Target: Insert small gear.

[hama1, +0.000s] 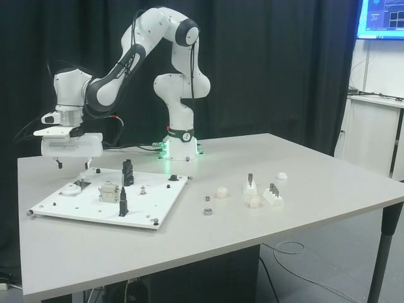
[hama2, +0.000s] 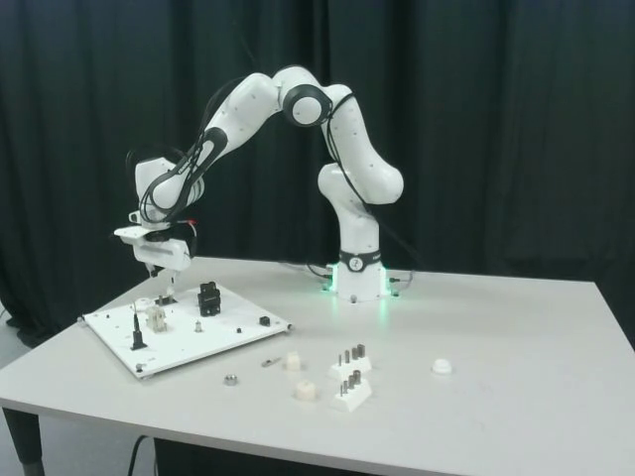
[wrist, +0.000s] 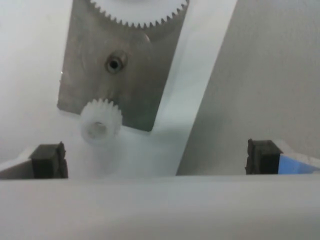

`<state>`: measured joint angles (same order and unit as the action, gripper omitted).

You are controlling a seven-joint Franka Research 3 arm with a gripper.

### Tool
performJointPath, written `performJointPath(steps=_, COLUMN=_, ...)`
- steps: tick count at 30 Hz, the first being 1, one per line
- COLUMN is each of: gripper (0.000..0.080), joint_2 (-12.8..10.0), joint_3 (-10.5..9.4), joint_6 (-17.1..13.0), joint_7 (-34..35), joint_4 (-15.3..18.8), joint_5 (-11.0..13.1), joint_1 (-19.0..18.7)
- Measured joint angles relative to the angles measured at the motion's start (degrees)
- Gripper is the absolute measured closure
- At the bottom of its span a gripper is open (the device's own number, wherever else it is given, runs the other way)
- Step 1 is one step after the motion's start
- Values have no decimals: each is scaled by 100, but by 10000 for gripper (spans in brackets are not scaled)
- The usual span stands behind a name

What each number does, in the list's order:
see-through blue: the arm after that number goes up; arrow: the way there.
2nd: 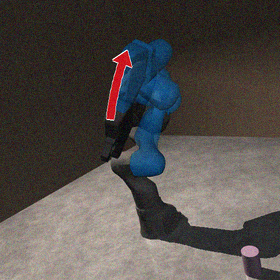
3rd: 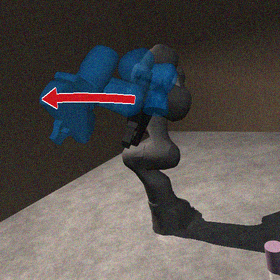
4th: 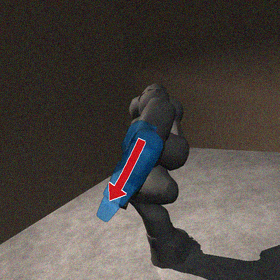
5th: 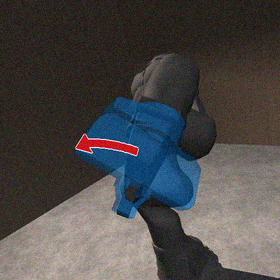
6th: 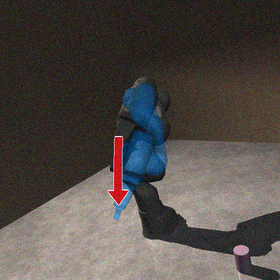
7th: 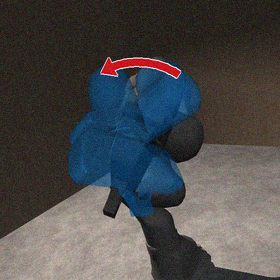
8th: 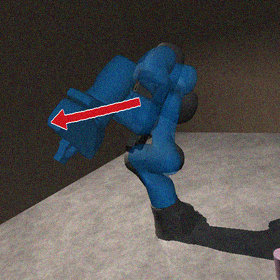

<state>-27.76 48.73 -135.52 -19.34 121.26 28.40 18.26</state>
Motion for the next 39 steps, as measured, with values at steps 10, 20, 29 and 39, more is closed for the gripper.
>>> performJointPath(steps=10, gripper=3, joint_2=-16, joint_3=9, joint_6=-76, joint_7=1, joint_4=3, joint_5=83, joint_1=16)
performJointPath(steps=20, gripper=3, joint_2=-87, joint_3=-1, joint_6=-264, joint_7=3, joint_4=0, joint_5=321, joint_1=16)
performJointPath(steps=29, gripper=3, joint_2=-199, joint_3=-38, joint_6=-366, joint_7=3, joint_4=-9, joint_5=474, joint_1=16)
performJointPath(steps=39, gripper=3, joint_2=-271, joint_3=-61, joint_6=-414, joint_7=2, joint_4=-28, joint_5=512, joint_1=16)
